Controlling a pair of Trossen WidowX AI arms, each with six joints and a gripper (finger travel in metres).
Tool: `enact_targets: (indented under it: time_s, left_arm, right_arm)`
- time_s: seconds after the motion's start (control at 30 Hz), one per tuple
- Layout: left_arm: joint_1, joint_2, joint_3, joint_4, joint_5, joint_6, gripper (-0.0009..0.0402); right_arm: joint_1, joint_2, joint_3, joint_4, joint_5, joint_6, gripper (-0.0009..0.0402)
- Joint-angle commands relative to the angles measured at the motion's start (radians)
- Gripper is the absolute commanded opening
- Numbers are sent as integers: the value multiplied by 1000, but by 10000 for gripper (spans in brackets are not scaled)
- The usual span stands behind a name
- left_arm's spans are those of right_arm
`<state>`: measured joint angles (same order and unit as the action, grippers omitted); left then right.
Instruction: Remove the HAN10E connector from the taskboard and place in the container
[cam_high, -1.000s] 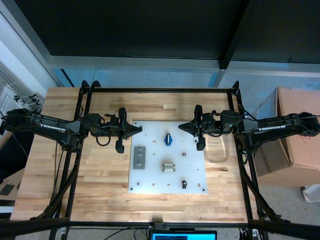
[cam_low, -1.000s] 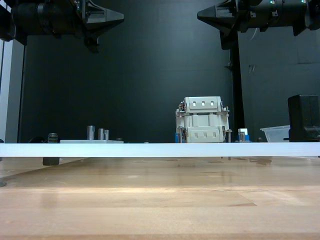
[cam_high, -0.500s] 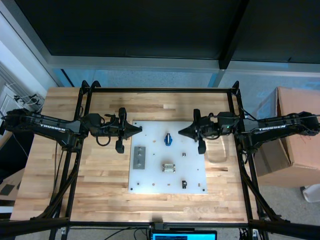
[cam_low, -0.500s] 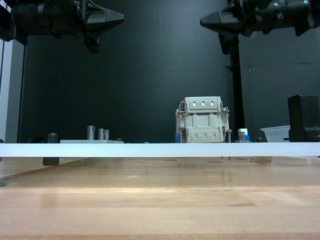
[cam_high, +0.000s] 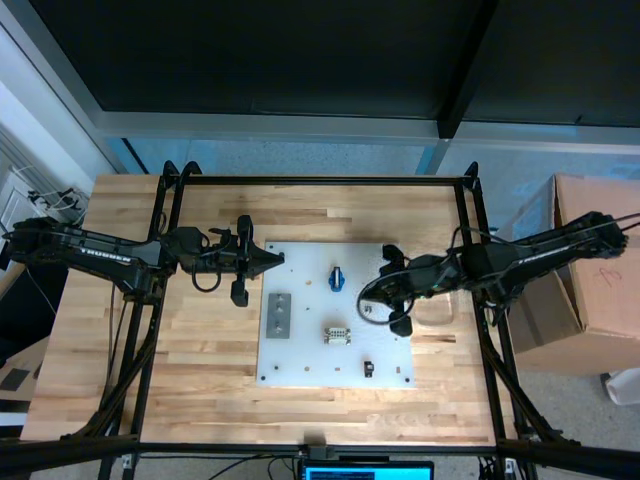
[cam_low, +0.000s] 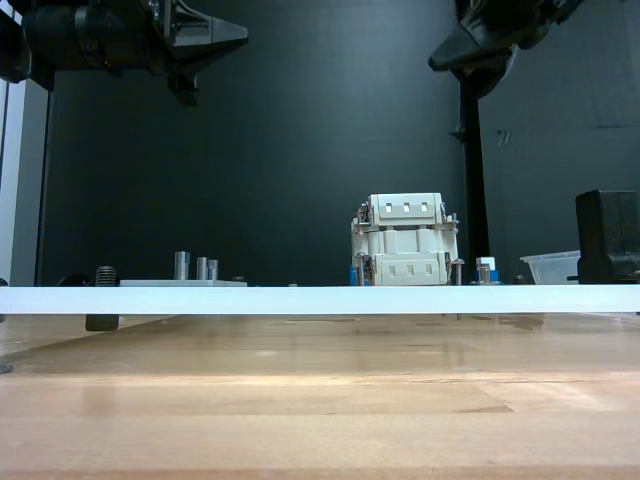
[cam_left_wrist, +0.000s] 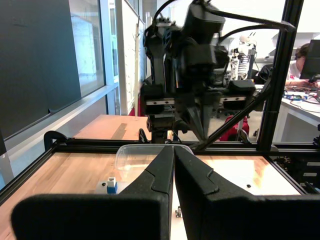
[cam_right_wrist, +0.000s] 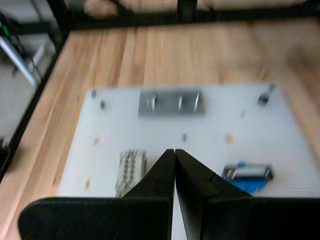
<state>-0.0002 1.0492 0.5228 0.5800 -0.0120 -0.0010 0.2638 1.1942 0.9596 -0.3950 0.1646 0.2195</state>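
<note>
Left tool (cam_left_wrist: 174, 147): its two fingers are pressed together with nothing between them. It hangs high above the left edge of the task board (cam_high: 300, 362), level and pointing inward.
Left arm (cam_high: 90, 248): stretched almost straight in from the left edge of the surface (cam_high: 200, 340), its wrist in line with the forearm.
Right tool (cam_right_wrist: 174, 150): the fingers are closed on each other and hold nothing. It is pitched nose-down over the right part of the board, well above it in the low view.
Right arm (cam_high: 540, 243): reaches in from the right edge and slants toward the near side, with the wrist bent downward so that its camera looks onto the board.
HAN10E connector (cam_high: 339, 335): stands upright in its seat on the board, touched by neither tool. The right tool's tip is apart from it, to its right and a little farther from the near edge.
Container (cam_high: 440, 300): a clear tub on the surface just beside the board's right edge, under the right arm.
Blue part (cam_high: 336, 278): on the board, beyond the connector.
Grey plate (cam_high: 278, 315): on the board's left part, with short pins standing on it.
</note>
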Motion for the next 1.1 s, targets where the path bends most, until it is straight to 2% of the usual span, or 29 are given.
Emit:
enact_targets:
  time_s: [0.03,0.33,0.57,0.8,0.87,1.1]
  left_arm:
    - [0,0,0,1,0,0,0]
    - [0,0,0,0,0,0,0]
    - [0,0,0,0,0,0,0]
    - [0,0,0,1,0,0,0]
    - [0,0,0,0,0,0,0]
    - [0,0,0,0,0,0,0]
  right_arm:
    - [21,89,114,-161,0,54,0]
    - [36,371,455,-557,-11,108,0]
    - [35,542,686,-729,-17,108,14]
    - [33,658,846,-831,-20,114,69]
    - [33,689,882,-851,-36,113,87]
    - [33,797,1008,-906,-35,116,173]
